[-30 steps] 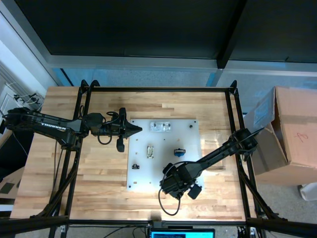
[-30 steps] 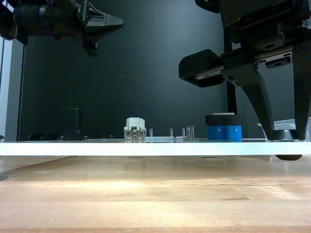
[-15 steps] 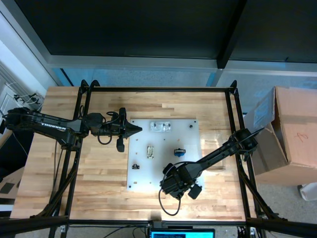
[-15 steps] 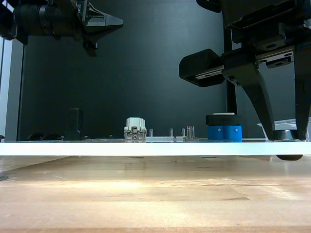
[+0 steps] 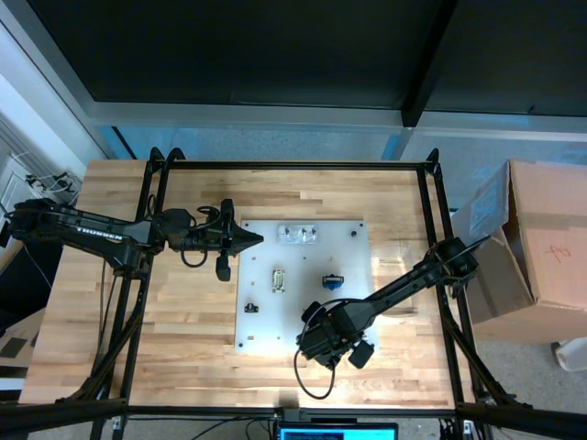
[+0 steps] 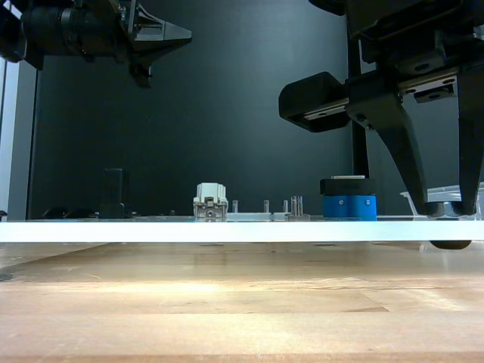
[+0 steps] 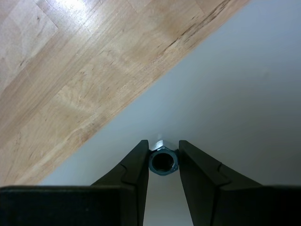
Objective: Unfasten the M12 nut and place it in the container
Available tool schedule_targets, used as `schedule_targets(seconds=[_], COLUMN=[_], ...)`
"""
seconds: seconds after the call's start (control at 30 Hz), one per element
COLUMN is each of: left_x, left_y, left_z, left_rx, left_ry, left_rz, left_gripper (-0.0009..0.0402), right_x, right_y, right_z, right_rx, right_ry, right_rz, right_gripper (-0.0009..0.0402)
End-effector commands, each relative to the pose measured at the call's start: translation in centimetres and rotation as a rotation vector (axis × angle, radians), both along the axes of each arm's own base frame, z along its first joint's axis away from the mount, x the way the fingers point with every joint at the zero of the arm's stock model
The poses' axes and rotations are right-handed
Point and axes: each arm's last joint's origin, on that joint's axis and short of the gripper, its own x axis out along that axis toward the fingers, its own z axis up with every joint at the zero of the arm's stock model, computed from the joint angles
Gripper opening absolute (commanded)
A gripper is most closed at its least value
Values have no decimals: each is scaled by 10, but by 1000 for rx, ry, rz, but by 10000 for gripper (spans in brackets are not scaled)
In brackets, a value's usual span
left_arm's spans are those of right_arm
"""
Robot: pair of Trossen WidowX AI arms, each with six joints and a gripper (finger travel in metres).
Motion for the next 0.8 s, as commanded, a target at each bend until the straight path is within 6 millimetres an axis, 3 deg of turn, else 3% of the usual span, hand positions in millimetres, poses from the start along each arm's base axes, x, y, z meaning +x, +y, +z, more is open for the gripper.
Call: schedule_targets(seconds=[0.03, 0.3, 0.5, 0.63, 0.8], left_x=[0, 0, 0, 0, 0], left_y=[0, 0, 0, 0, 0], left_z=[0, 0, 0, 0, 0], left_rx=[0, 0, 0, 0, 0], left_ry=[0, 0, 0, 0, 0], left_rz=[0, 0, 0, 0, 0], left_gripper=[0, 0, 0, 0, 0], right_x=[0, 0, -4, -7, -14], right_y=[1, 2, 1, -1, -2], right_z=[2, 2, 14, 26, 33], right_rx=[6, 10, 34, 68, 99], right_ry=[-8, -5, -12, -17, -2], right_rz=[-2, -50, -231, -465, -729], right_gripper=[92, 200, 238, 227, 136])
